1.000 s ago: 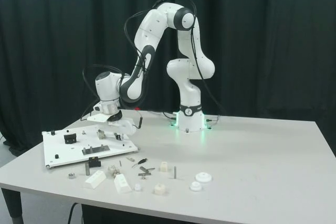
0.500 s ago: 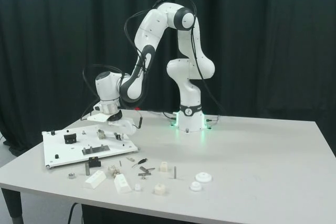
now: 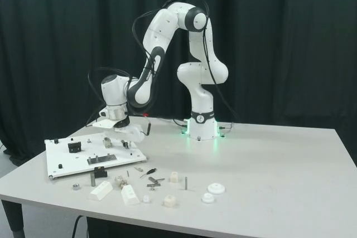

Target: Remove round peg 3.

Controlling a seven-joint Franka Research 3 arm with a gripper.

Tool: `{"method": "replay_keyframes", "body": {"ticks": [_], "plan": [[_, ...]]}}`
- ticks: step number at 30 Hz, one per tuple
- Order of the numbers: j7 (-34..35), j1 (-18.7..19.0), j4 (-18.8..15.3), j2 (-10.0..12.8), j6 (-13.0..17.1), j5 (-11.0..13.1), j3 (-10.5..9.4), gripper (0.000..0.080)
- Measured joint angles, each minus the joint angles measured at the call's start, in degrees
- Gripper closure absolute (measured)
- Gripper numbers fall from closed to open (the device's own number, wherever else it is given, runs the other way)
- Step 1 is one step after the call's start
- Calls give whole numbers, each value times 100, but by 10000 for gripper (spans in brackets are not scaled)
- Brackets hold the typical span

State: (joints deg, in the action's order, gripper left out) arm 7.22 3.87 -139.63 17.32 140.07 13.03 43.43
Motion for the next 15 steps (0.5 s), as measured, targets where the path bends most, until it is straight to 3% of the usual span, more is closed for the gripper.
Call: {"method": "replay_keyframes", "body": {"ticks": [15], "plan": [[8,53,-9,-191,-131,-86,125,695]]}}
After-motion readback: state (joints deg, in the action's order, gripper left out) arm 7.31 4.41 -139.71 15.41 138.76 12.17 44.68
